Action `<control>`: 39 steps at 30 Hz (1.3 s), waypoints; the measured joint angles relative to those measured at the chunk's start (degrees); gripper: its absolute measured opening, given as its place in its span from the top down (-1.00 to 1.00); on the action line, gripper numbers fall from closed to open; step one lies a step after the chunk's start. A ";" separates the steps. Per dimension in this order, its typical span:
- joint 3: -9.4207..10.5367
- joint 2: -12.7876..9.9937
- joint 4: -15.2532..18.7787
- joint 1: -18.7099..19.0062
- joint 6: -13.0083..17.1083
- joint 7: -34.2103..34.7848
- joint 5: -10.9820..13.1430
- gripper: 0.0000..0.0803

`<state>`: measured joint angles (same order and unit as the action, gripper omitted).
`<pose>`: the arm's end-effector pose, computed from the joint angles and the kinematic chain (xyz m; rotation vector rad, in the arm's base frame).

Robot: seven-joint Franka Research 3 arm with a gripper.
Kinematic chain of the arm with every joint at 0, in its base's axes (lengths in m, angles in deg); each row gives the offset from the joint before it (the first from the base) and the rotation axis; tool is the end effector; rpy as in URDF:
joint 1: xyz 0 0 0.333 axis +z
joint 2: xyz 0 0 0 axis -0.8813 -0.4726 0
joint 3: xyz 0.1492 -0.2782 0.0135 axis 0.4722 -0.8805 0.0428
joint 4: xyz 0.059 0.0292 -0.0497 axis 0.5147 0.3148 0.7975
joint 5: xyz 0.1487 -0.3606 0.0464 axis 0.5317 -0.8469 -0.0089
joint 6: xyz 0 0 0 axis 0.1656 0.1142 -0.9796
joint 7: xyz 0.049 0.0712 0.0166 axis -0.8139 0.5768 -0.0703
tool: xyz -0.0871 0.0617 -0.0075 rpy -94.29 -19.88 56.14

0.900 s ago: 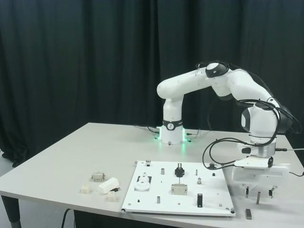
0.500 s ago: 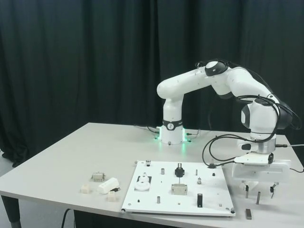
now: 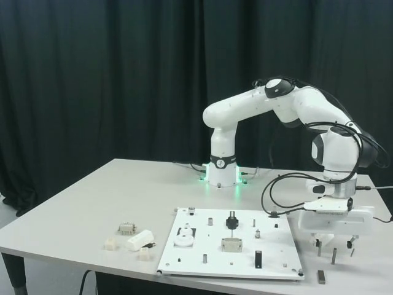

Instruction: Remove round peg 3.

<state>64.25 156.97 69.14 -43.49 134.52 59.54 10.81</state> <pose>0.6026 0.4331 0.2235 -2.9534 1.0591 -0.0982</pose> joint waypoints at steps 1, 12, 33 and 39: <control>0.00 0.00 0.00 0.00 0.00 0.00 -0.09 -0.99; -0.40 0.00 0.03 -0.16 0.02 0.00 -0.31 -0.99; -2.59 0.00 0.88 -2.33 0.02 -2.53 -2.36 -0.99; -4.28 0.00 1.99 -3.84 -0.15 -5.28 -4.30 -0.99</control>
<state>59.97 156.97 71.13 -47.33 134.37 54.26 6.51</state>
